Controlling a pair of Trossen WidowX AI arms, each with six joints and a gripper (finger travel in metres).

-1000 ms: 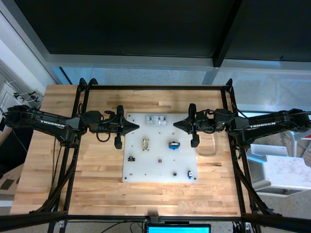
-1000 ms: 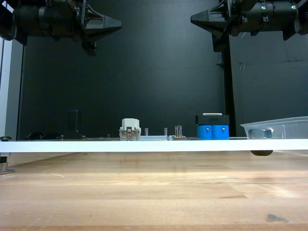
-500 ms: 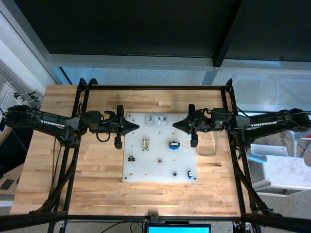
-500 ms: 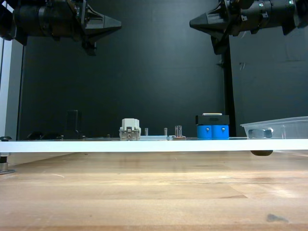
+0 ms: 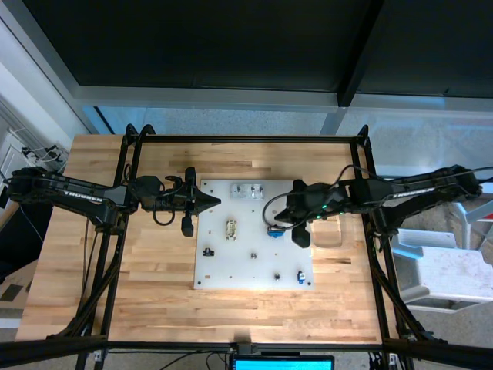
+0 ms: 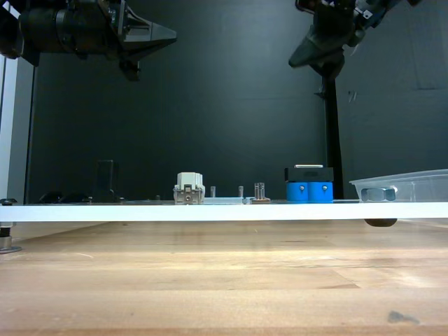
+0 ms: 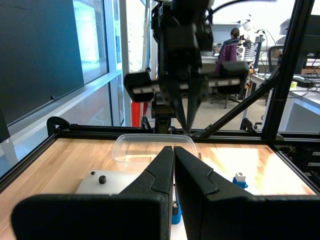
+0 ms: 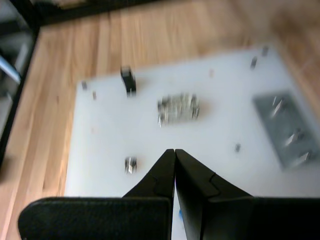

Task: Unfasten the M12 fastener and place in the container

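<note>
"Where's the nut [image 5: 276, 274]?"

"On its stud at the board's [image 5: 231, 262] near edge, nearward of and below the right gripper [image 5: 280, 218], the closer one. Its fingers are pressed together."

"The left gripper [image 5: 218, 201]?"

"Farther away, also closed. The tray [image 5: 327, 231] sits beside the board's right edge."

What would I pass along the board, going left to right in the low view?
Beige connector → clear post → blue block → silver nut, seen against the clear tray. Overhead: left gripper high at left, right gripper high right of centre, both shut.
</note>
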